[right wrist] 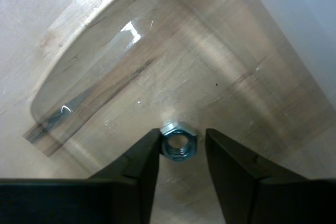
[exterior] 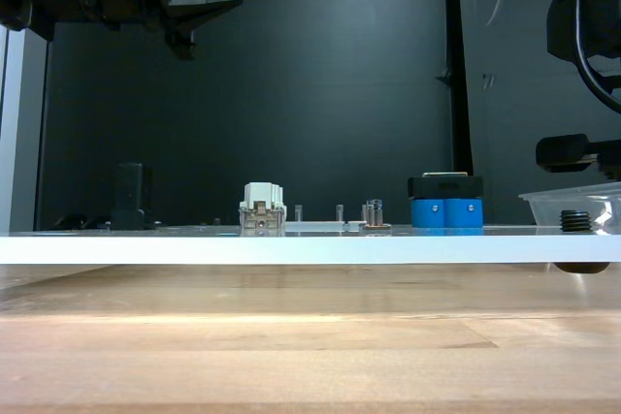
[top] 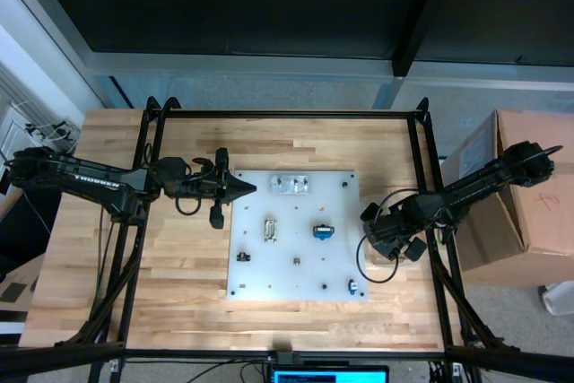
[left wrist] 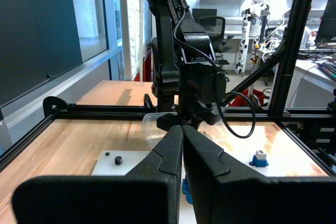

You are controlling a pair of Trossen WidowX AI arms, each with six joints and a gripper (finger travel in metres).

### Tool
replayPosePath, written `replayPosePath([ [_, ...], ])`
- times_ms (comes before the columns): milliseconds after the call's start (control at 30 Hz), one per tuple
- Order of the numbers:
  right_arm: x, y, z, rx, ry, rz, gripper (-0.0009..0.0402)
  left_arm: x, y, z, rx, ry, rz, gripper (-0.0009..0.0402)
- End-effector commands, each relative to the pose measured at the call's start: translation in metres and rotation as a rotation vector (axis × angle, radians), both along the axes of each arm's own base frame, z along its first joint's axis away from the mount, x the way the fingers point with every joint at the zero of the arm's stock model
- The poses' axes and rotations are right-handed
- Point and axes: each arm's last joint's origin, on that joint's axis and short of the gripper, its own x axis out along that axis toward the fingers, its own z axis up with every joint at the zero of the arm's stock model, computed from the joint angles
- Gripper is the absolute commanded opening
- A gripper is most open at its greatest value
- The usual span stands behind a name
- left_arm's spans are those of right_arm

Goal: Pick the M12 nut and place it on its threads and fasten

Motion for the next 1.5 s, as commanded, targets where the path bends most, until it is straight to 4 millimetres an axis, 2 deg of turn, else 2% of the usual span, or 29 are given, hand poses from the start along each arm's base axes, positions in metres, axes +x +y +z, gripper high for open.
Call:
replayPosePath([
  [33, 0.0, 0.0, 0.0, 0.003, 0.001, 0.001, 0.0065, 0.0, 0.0, 0.0, 0.0, 0.0, 0.0, 0.0],
  [300, 0.003, 0.001, 0.006, 0.006, -0.007, 0.003, -0.0003, 0.0, 0.0, 0.0, 0.0, 0.0, 0.0, 0.0],
  [467, 0.009, 0.003, 0.028, 0.007, -0.018, 0.017, 0.001, 0.0, 0.0, 0.0, 0.0, 0.0, 0.0, 0.0],
  [667, 0.018, 0.007, 0.065, -0.02, -0.009, 0.234, 0.0014, 0.0, 0.0, 0.0, 0.0, 0.0, 0.0, 0.0],
  [800, 0.027, 0.014, 0.081, -0.037, 0.001, 0.401, 0.0013, 0.0, 0.0, 0.0, 0.0, 0.0, 0.0, 0.0],
  [1033, 0.051, 0.039, 0.097, -0.056, -0.009, 0.643, 0.0013, 0.0, 0.0, 0.0, 0.0, 0.0, 0.0, 0.0],
  [1267, 0.088, 0.07, 0.098, -0.062, -0.004, 0.745, 0.0013, 0.0, 0.0, 0.0, 0.0, 0.0, 0.0, 0.0],
  [1500, 0.128, 0.095, 0.092, -0.062, -0.002, 0.755, 0.0013, 0.0, 0.0, 0.0, 0.0, 0.0, 0.0, 0.0],
])
